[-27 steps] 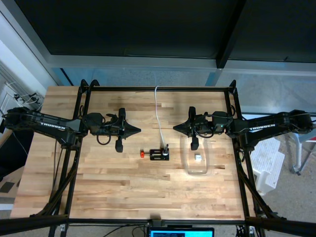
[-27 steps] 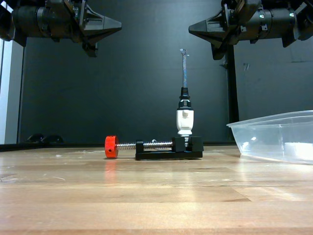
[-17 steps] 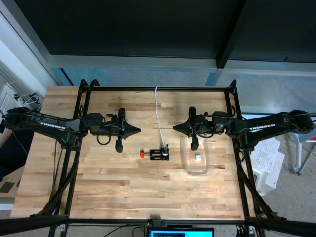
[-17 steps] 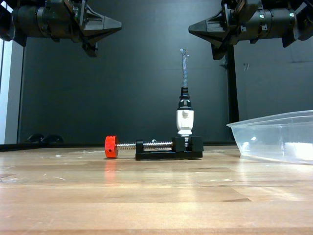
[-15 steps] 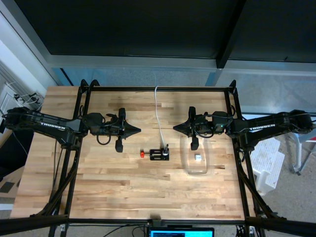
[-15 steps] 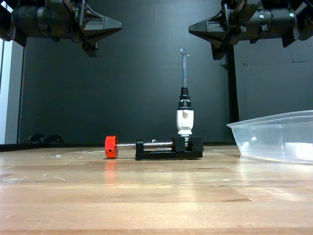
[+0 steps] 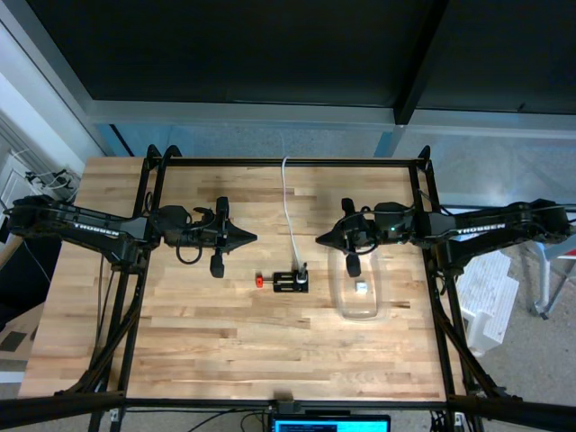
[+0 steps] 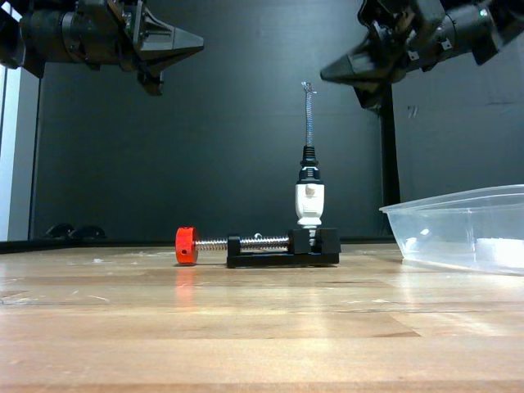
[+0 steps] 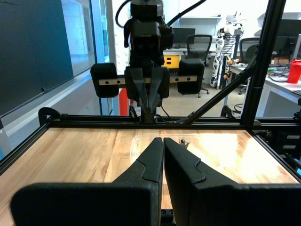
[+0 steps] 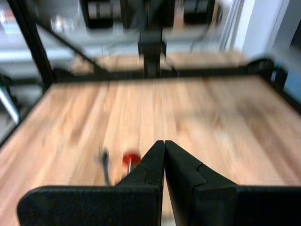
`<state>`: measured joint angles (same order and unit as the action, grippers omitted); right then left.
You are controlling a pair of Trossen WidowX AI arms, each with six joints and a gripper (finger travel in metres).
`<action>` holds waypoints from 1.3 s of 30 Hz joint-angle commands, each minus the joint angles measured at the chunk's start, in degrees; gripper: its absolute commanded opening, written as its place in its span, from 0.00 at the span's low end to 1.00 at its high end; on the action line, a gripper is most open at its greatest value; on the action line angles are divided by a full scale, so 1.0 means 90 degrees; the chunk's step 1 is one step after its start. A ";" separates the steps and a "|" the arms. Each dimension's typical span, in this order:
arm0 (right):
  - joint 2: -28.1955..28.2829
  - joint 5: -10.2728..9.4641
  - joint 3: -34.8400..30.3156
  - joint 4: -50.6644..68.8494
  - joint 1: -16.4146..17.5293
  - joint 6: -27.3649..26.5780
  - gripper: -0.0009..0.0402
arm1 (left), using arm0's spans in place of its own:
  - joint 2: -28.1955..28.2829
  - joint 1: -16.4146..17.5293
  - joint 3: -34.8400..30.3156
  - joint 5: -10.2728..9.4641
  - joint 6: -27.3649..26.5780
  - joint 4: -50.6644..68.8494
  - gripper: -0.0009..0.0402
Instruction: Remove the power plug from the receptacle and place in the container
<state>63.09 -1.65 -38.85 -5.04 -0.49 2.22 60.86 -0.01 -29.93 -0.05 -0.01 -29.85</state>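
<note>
The receptacle (image 8: 309,203) is a white socket held upright in a small black vise (image 7: 290,282) with a red knob (image 8: 186,245), at mid-table. A dark body that I take for the power plug (image 8: 308,170) sits joined on top of it. The container (image 7: 358,288), a clear oblong tray, lies just right of the vise and shows again in the low view (image 8: 463,229). My left gripper (image 7: 255,238) hangs shut, high above the table and left of the vise. High on the right, my right gripper (image 7: 318,240) is shut too, its tip tilted down towards the vise. Neither holds anything.
A small white cube (image 7: 360,287) lies inside the tray. A long white cable (image 7: 289,207) runs from the far table edge to the vise. A black frame rail (image 7: 288,162) rings the table, and a screen (image 7: 330,423) sits at the near edge.
My right gripper has pitched its tip downward and shifted slightly left towards the vise. The left arm, vise and tray have not moved.
</note>
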 commanded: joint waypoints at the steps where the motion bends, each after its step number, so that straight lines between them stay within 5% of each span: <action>1: 0.0046 0.0010 -0.0386 0.1110 0.0131 -0.0046 0.02 | 0.0000 0.0000 -0.0002 0.0002 0.0000 -0.0002 0.02; 9: 0.0474 0.0083 -0.1314 0.3230 0.0294 -0.0012 0.05 | 0.0000 0.0002 -0.0002 0.0002 0.0000 -0.0002 0.02; 15: 0.1098 0.0131 -0.2108 0.4571 0.0347 0.0073 0.20 | 0.0000 0.0000 -0.0002 0.0002 0.0000 -0.0002 0.02; 19: 0.1511 0.0355 -0.2584 0.5197 0.0447 0.0272 0.34 | 0.0000 0.0002 -0.0002 0.0000 0.0000 -0.0002 0.02; 27: 0.2161 0.0585 -0.3186 0.5474 0.0814 0.0624 0.55 | 0.0000 0.0000 -0.0002 0.0002 0.0000 -0.0002 0.02; 34: 0.2749 0.0593 -0.3570 0.5486 0.0984 0.0877 0.59 | 0.0000 0.0002 -0.0002 0.0002 0.0000 -0.0002 0.02; 39: 0.3128 0.0797 -0.3840 0.5484 0.1032 0.0913 0.59 | 0.0000 0.0002 -0.0002 0.0002 0.0000 -0.0002 0.02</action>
<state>90.41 5.23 -72.86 44.36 8.75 10.35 60.84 -0.01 -29.95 -0.05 -0.01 -29.87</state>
